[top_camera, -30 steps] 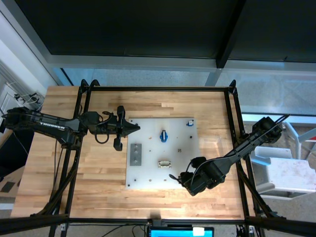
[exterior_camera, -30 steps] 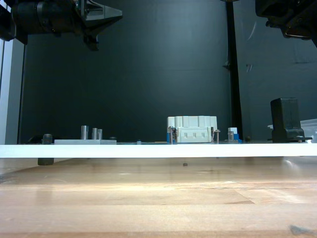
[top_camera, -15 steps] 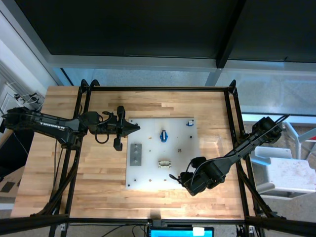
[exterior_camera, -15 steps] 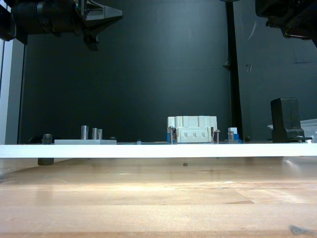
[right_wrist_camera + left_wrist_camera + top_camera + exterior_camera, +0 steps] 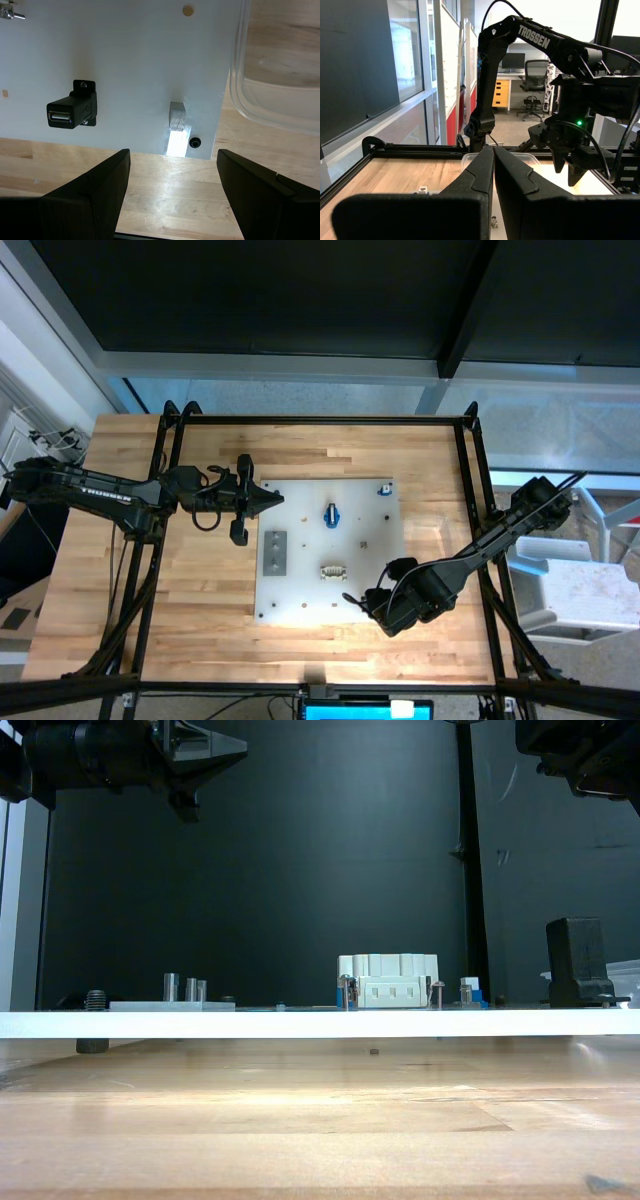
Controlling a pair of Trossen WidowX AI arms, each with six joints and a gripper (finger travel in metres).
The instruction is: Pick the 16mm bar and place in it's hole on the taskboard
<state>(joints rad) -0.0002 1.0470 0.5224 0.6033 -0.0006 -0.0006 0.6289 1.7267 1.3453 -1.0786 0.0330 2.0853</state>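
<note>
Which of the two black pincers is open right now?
The right pincer, over the near edge of the white task board: its fingers stand wide apart. The left pincer, high over the board's far left corner, has fingers pressed together.

Left claw (image 5: 240, 742) and right claw (image 5: 585, 775) cropped at low view's top, 16mm bar indistinguishable

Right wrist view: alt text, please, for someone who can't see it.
The open right tool hangs over the white board's edge, where a short silvery bar sits untouched near a black socket; a clear tub lies alongside. The shut left tool, unseen here, hovers over the board's far-left corner.
</note>
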